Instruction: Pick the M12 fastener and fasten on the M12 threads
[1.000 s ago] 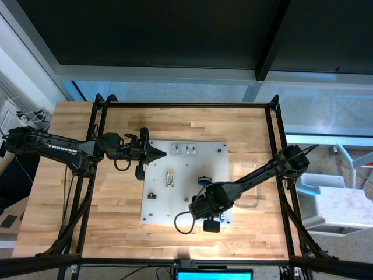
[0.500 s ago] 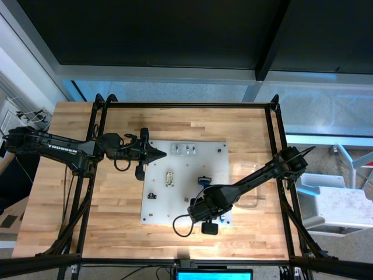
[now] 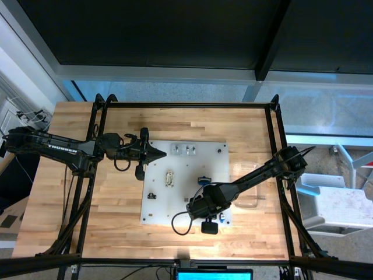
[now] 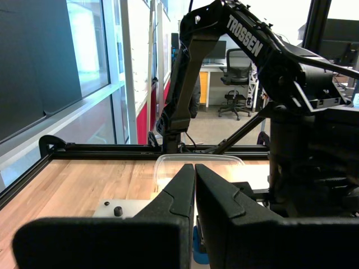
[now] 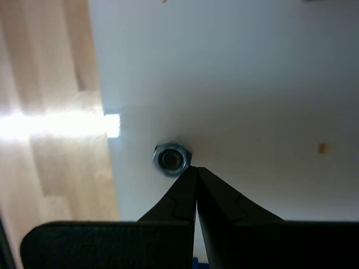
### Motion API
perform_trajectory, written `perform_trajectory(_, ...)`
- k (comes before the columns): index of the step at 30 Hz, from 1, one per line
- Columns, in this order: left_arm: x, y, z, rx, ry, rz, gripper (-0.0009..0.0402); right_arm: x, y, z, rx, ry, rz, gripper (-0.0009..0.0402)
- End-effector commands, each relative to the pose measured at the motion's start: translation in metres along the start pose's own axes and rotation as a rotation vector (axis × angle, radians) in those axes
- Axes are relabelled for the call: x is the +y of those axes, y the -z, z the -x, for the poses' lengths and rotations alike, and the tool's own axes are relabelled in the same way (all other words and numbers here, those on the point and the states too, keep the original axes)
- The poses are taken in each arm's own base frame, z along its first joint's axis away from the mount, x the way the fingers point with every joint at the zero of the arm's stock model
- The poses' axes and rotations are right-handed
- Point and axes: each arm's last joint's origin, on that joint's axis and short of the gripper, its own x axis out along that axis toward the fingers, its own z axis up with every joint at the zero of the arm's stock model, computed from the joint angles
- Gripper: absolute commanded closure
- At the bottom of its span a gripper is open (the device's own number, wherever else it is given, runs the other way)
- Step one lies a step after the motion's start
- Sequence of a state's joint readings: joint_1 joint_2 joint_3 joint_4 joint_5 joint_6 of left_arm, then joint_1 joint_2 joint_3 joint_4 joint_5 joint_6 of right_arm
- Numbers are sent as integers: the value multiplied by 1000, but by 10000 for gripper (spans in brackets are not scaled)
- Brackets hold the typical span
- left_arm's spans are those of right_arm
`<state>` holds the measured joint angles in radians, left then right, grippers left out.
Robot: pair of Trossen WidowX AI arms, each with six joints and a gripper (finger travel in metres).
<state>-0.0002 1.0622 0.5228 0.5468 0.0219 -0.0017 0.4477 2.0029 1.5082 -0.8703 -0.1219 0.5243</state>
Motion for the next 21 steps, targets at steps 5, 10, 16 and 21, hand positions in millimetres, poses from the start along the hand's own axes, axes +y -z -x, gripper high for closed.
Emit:
perform_trajectory(5, 0, 0, 0, -1, 0, 0, 393, 3, 4, 4, 52, -75, 20, 393)
perform_trajectory(10, 0, 0, 0, 0, 0, 0, 393, 3, 5, 7, 50, -74, 11, 393)
perform_trajectory(16, 0, 0, 0, 0, 0, 0, 393, 3, 7, 19, 18, -46, 13, 393)
perform_trajectory(21, 0, 0, 0, -1, 0, 0, 393, 3, 12, 39, -42, 1, 22, 393)
